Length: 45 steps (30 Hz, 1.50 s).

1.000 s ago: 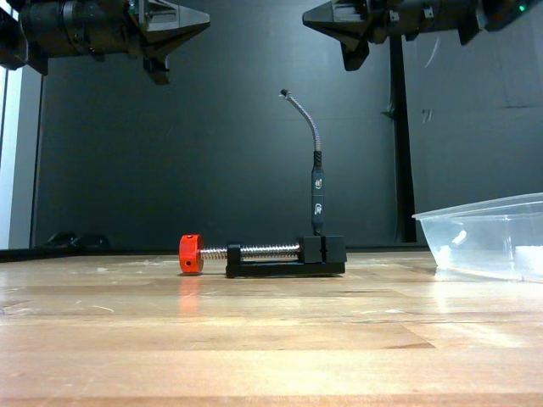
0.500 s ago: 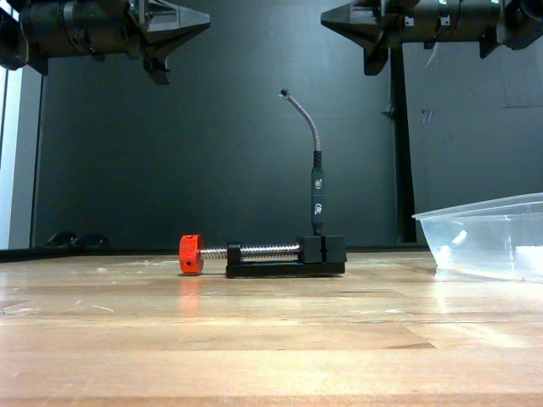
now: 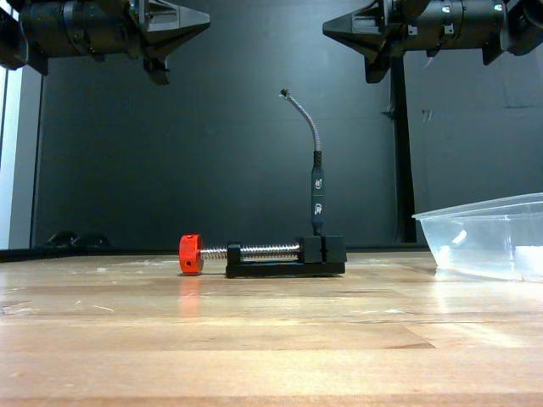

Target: Pick the USB-C connector and install on taskboard

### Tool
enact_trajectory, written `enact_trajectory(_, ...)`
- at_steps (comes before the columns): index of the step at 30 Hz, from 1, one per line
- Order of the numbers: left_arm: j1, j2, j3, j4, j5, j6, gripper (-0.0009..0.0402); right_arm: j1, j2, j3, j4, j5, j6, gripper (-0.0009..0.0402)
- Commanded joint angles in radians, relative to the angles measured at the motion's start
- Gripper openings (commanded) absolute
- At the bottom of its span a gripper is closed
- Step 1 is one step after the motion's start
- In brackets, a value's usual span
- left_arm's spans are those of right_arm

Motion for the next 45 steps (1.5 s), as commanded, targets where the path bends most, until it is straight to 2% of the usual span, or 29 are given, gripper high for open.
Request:
enact_trajectory(1, 0.000, 0.000, 0.000, 0.000, 0.000, 0.000, 0.0000, 0.002, -0.005, 0.000, 0.000, -0.031, 0.023, 0.0000)
enact_trajectory(9, 0.000, 0.000, 0.000, 0.000, 0.000, 0.000, 0.0000, 0.008, -0.005, -0.003, -0.017, -0.042, 0.023, 0.0000)
enact_trajectory(16, 0.000, 0.000, 0.000, 0.000, 0.000, 0.000, 0.0000, 0.040, -0.006, -0.003, -0.019, -0.039, 0.024, 0.0000)
enact_trajectory(20, 0.000, 0.000, 0.000, 0.000, 0.000, 0.000, 0.0000, 0.054, -0.011, -0.003, -0.019, -0.016, 0.023, 0.0000)
enact_trajectory(45, 0.000, 0.000, 0.000, 0.000, 0.000, 0.000, 0.0000, 0.055, -0.021, -0.003, -0.030, -0.016, 0.023, 0.0000)
